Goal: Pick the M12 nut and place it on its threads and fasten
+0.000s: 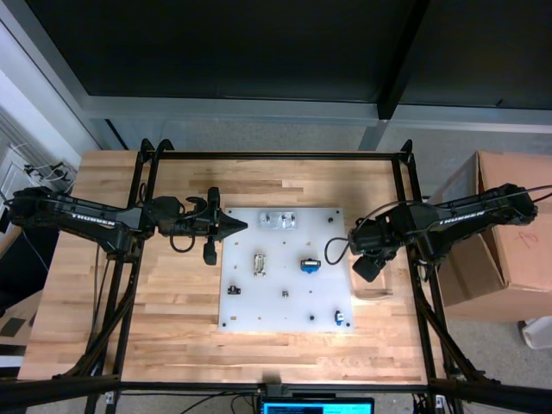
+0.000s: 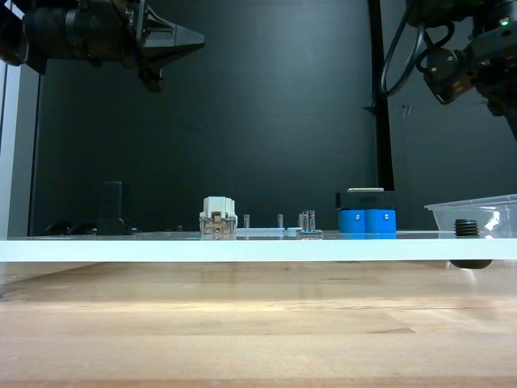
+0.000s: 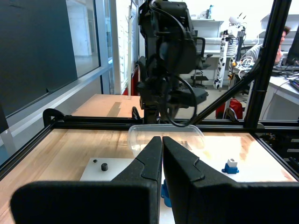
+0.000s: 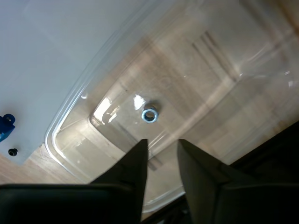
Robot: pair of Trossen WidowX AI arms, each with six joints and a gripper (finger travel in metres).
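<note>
Two arms up over the table, nothing in either tool. Far left first: L gripper hangs high over the board's left edge, nose aimed inward, fingers pressed together w/ nothing btwn them.

Moving across the white board: grey connector, a few small posts, blue block. None of it is our job.

Next, by the board's near-right edge, the stud: black, ribs bare, no nut on it. So the threading end hasn't begun.

Just right of the board sits the clear tray, and there's the M12 nut, lying free and flat on the tray floor, nothing touching it. Orientation: it's a ring, so no real long axis. Bore points straight up out of the tray, flats round the sides. Decent pose for a top-down pinch across the flats, I'd say.

Above it, R gripper points down into the tray, fingers parted w/ a gap, empty, hovering well clear of the nut, which shows just ahead of the fingertips.

Progress call: early. R arm is over the pick spot w/ fingers apart, and that's about all that's banked. Left to do: descend, pinch the nut, lift out, carry it over to the stud, seat it bore-down on the ribs, spin it down.
</note>
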